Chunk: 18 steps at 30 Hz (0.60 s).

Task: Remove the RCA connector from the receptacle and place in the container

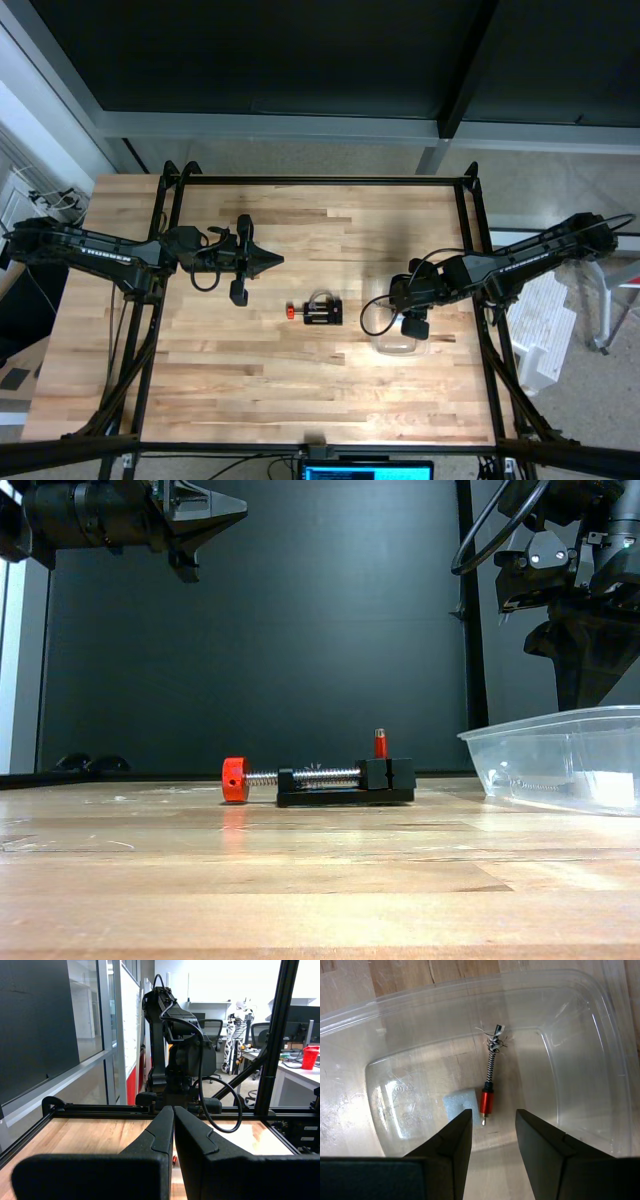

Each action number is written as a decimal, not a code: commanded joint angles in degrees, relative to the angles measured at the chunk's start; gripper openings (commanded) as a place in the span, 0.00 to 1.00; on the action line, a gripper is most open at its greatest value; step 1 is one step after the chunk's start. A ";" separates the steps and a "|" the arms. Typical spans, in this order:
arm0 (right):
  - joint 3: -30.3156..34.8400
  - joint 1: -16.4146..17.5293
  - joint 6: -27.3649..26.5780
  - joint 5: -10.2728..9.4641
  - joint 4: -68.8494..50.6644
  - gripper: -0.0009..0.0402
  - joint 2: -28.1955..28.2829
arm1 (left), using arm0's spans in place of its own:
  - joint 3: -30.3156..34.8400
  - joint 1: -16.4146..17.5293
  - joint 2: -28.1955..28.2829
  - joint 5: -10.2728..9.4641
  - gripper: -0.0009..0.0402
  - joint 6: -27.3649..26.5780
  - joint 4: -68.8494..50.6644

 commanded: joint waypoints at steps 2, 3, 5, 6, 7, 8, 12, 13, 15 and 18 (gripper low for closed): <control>0.04 0.00 0.02 -0.13 0.02 0.35 0.02 | 0.02 0.02 0.02 0.02 0.02 0.04 0.00; 0.04 0.00 0.02 -0.24 0.02 0.35 0.02 | 0.02 0.02 0.02 0.02 0.02 0.02 0.00; 0.04 0.00 -0.13 -0.57 0.02 0.34 -0.02 | 0.02 0.02 0.02 0.02 0.02 0.02 0.00; 0.17 -0.02 -0.61 -0.57 0.00 0.34 -0.07 | 0.02 0.02 0.02 0.02 0.02 0.02 0.00; 0.48 -0.04 -1.31 -0.57 0.00 0.34 -0.07 | 0.02 0.00 0.02 0.02 0.02 0.02 0.00; 1.07 -0.07 -2.23 -0.55 -0.04 0.33 -0.07 | 0.02 0.00 0.02 0.02 0.02 0.02 0.00; 5.14 -0.57 -6.45 -0.59 0.00 0.29 -0.07 | 0.02 0.00 0.02 0.02 0.02 0.02 0.00; 6.36 -1.03 -6.80 -0.59 0.00 0.27 -0.07 | 0.02 0.02 0.02 0.02 0.02 0.02 0.00; 8.94 -2.49 -8.63 -0.68 0.02 0.23 -0.07 | 0.02 0.00 0.02 0.02 0.02 0.02 0.00; 12.33 -5.03 -12.35 -0.63 0.09 0.17 -0.24 | 0.02 0.02 0.02 0.02 0.02 0.02 0.02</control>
